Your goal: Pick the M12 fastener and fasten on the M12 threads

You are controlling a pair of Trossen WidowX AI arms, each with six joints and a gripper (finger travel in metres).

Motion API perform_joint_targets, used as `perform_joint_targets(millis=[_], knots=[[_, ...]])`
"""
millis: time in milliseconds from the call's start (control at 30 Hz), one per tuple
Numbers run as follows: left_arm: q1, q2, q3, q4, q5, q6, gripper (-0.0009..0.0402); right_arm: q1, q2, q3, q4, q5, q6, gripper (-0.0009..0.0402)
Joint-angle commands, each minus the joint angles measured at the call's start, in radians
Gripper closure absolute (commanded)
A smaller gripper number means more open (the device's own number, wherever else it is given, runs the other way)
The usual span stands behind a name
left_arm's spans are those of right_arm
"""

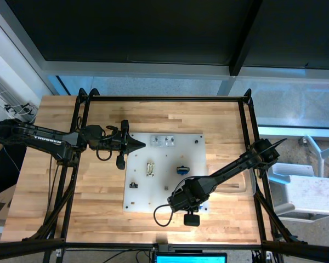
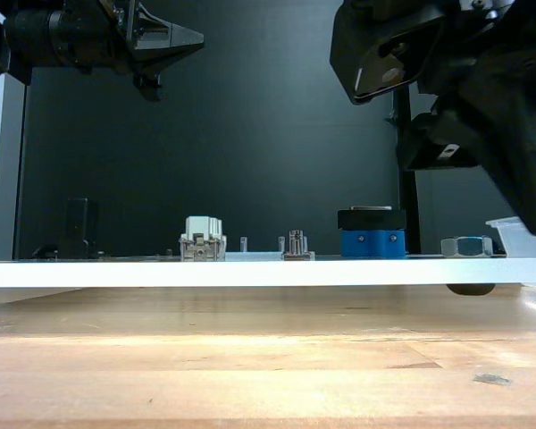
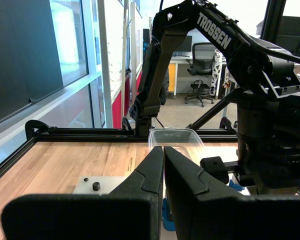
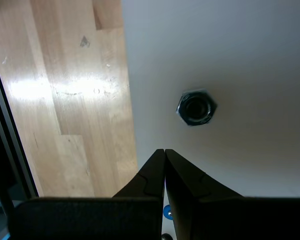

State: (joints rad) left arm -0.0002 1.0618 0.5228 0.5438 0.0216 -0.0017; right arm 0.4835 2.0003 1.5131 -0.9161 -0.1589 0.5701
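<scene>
The M12 fastener [image 4: 196,107], a small silver hex nut with a dark bore, sits flat and low on the white board [image 4: 250,55] near its near right edge. The low view shows the nut [image 2: 466,246] at board level in front of the clear tray, with no ribs under it, so it looks run down on its stud. My right gripper [image 4: 164,150] hovers just above and beside it, shut with nothing between its fingers. The right arm [image 1: 186,198] hides that spot in the high view. My left gripper [image 1: 144,144] hangs shut and high off the board's far left side.
A blue fitting [image 1: 182,171] and a white connector [image 1: 150,169] stand mid-board. A silver post [image 2: 296,243] stands between them. The clear tray [image 1: 237,189] lies just right of the board. Black frame rails [image 1: 164,99] border the wooden table.
</scene>
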Motion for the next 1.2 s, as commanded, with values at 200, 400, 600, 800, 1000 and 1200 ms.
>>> perform_joint_targets(millis=[200, 400, 600, 800, 1000, 1200], knots=[[0.0, 0.0, 0.0, 0.0, 0.0, 0.0, 0.0393, -0.002, -0.012, 0.0, -0.013, 0.212, 0.037, 0.0393], [0.0, 0.0, 0.0, 0.0, 0.0, 0.0, 0.0393, -0.001, 0.001, 0.0, 0.0, 0.225, 0.051, 0.0393], [0.0, 0.0, 0.0, 0.0, 0.0, 0.0, 0.0393, -0.001, 0.001, -0.006, 0.022, 0.219, 0.051, 0.0393], [0.0, 0.0, 0.0, 0.0, 0.0, 0.0, 0.0393, 0.0, 0.001, -0.007, 0.021, 0.153, 0.05, 0.0393], [0.0, 0.0, 0.0, 0.0, 0.0, 0.0, 0.0393, 0.001, 0.0, -0.007, 0.016, 0.079, 0.049, 0.0393], [0.0, 0.0, 0.0, 0.0, 0.0, 0.0, 0.0393, 0.002, 0.0, -0.007, 0.013, 0.079, 0.05, 0.0393]])
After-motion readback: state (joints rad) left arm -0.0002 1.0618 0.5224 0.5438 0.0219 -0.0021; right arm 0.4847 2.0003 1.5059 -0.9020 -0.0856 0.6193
